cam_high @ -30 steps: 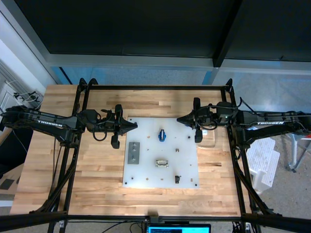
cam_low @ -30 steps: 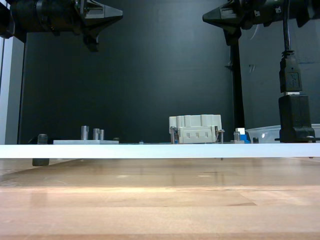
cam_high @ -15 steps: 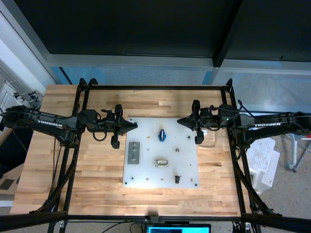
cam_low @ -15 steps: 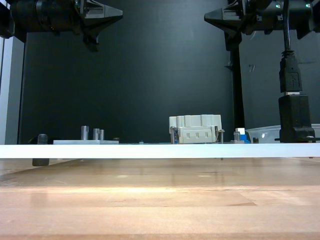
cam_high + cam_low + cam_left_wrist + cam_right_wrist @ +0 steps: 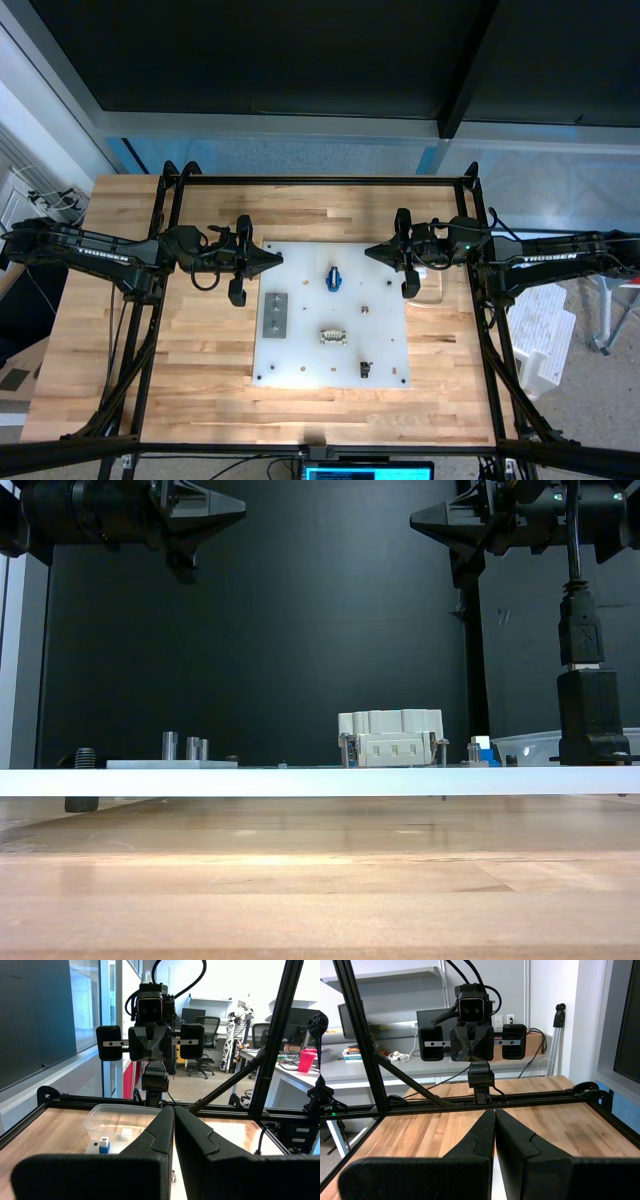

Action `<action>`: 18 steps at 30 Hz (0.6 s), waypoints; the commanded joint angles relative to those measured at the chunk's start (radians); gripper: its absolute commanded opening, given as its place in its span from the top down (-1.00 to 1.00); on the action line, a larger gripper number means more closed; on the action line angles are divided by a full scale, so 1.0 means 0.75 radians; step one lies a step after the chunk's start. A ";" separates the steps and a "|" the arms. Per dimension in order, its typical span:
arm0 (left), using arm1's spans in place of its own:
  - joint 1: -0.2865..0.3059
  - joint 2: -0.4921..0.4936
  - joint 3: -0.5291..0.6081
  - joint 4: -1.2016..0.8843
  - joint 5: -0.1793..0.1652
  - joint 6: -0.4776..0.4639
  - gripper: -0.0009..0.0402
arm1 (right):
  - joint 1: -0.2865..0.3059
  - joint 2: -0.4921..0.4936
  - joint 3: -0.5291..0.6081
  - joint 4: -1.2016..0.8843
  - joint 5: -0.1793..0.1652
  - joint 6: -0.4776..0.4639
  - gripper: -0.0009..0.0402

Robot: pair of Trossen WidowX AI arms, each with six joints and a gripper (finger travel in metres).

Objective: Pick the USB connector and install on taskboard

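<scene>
Black left pincer (image 5: 275, 257): held aloft over the far left edge of the taskboard (image 5: 300, 360), pointing inward toward the right arm. Its fingers (image 5: 159, 1135) lie pressed together along their length, with nothing between them. It touches no object.

Right pincer (image 5: 369, 251): held aloft at a like height over the far right edge of the taskboard, pointing inward and facing the left one. Its fingers (image 5: 481, 1136) are likewise pressed flat together, gripping nothing. The two tips are well apart, with the far part of the board between them.

USB connector (image 5: 583, 630): black and upright, at the near right part of the taskboard. Its lower end meets the top of the small black socket (image 5: 594, 718). A black cable (image 5: 575, 572) runs straight up from it. Neither pincer is near it.

Other board fittings: the grey block (image 5: 274, 314) sits toward the left edge. The blue connector (image 5: 333, 278) is in the far middle. The silver D-shaped connector (image 5: 333, 337) is near the centre, on the near side of the blue one.

Surroundings: a clear plastic tray (image 5: 433, 287) sits just beside the board's right edge, beneath the right arm. The taskboard sits level on the wooden counter (image 5: 190, 370), which is bounded by a black frame (image 5: 320, 181).
</scene>
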 commanded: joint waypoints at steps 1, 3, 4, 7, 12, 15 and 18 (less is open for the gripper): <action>0.000 0.000 0.000 0.000 0.000 0.001 0.96 | 0.001 0.001 0.016 -0.032 0.001 -0.002 0.96; 0.000 0.000 0.000 0.000 0.000 0.001 0.96 | 0.001 0.001 0.021 -0.037 0.001 -0.001 0.96; 0.000 0.000 0.000 0.000 0.000 0.001 0.96 | 0.001 0.001 0.021 -0.037 0.001 -0.001 0.96; 0.000 0.000 0.000 0.000 0.000 0.001 0.96 | 0.000 0.001 0.021 -0.036 0.001 0.000 0.96; 0.001 0.001 0.001 0.000 0.000 0.001 0.96 | 0.000 0.001 0.021 -0.022 0.002 -0.002 0.96; 0.001 0.000 0.000 0.000 0.000 0.001 0.96 | -0.001 0.001 0.021 -0.015 0.002 -0.002 0.96; 0.000 0.000 0.000 0.000 0.000 0.001 0.96 | -0.001 0.001 0.021 -0.011 0.002 -0.001 0.96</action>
